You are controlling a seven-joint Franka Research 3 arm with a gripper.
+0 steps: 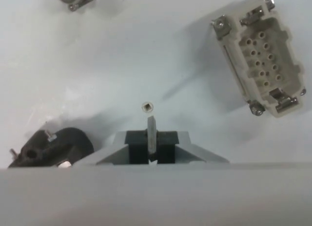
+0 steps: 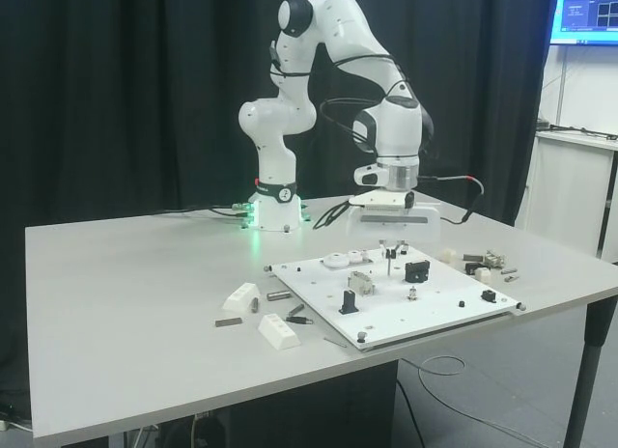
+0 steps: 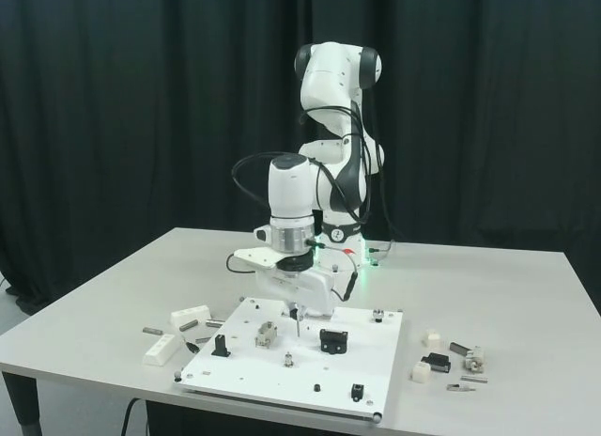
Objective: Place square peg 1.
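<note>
The square peg (image 1: pixel 152 137) is a short, slim grey bar with flat faces and a squared-off end, held upright and pointing down at the white board (image 2: pixel 439 313). The pincer (image 1: pixel 152 155) is clenched on its upper part, the black pads pressed to either side, so only the lower stretch of the peg shows in the wrist view. Its free end hangs just above the board, close to a small square hole (image 1: pixel 147 107), and does not touch it. Near that hole sit a multi-pin connector housing (image 1: pixel 261 58) and a black block (image 1: pixel 48 148) on the board. From the room cameras on the grey worktop (image 2: pixel 116 303) the peg (image 3: pixel 298 325) is only a thin line below the white arm (image 3: pixel 291 206), its shape too small to read
</note>
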